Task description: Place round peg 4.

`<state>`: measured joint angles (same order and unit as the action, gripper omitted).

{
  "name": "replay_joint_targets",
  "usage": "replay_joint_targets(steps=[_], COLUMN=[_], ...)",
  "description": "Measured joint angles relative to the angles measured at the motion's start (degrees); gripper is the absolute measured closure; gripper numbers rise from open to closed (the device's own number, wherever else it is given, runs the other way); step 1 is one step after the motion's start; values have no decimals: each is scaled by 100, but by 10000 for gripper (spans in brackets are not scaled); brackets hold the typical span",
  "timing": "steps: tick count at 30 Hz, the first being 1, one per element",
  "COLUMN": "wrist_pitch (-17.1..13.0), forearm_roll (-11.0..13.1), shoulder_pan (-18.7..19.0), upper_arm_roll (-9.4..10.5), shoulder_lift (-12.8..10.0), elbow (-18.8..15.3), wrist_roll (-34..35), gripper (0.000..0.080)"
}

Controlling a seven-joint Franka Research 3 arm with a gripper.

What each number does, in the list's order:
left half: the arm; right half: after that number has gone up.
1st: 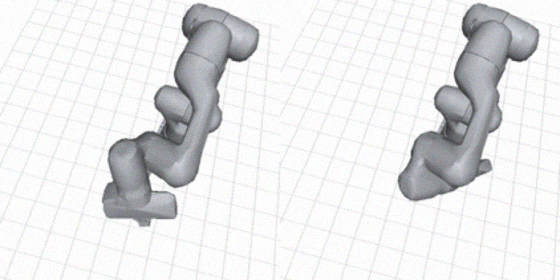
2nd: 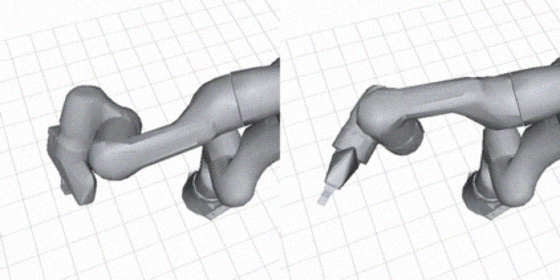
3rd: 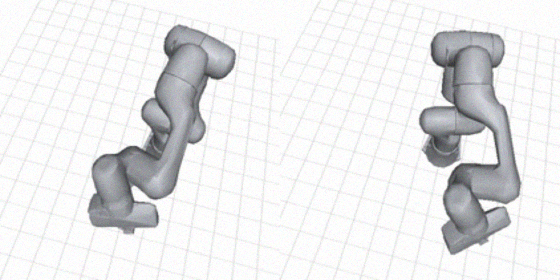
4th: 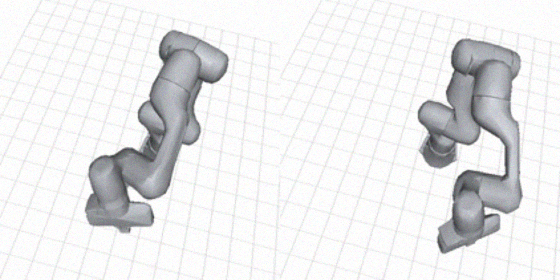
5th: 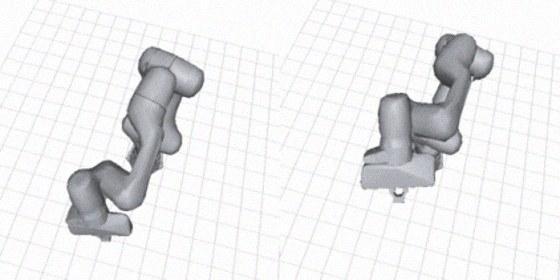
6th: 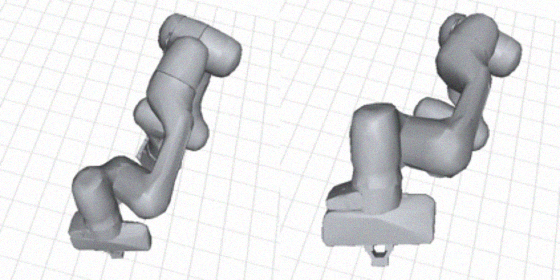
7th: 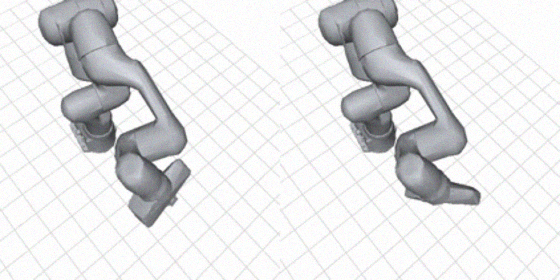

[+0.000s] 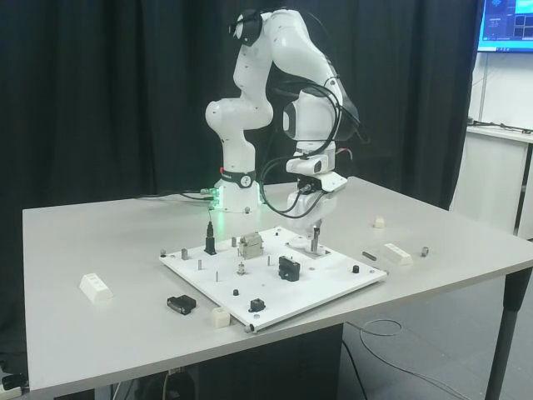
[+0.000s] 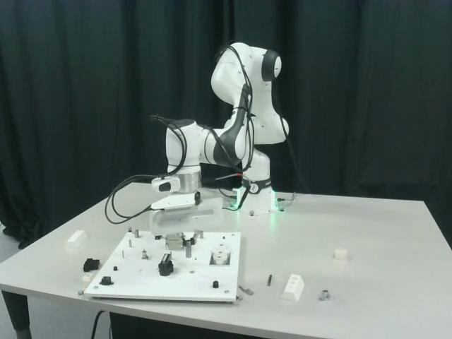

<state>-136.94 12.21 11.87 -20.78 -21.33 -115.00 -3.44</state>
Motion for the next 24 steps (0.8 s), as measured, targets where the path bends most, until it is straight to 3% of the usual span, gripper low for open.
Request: replay_joint_targets(steps=[15,24], wrist_pitch=[1,191], forearm_roll=[5,256], shoulder_pan=[36,222], upper_arm_roll=[3,82], shoulder_lift=[24,125], elbow=[3,-1], wrist_roll=[29,372], gripper=[653,653])
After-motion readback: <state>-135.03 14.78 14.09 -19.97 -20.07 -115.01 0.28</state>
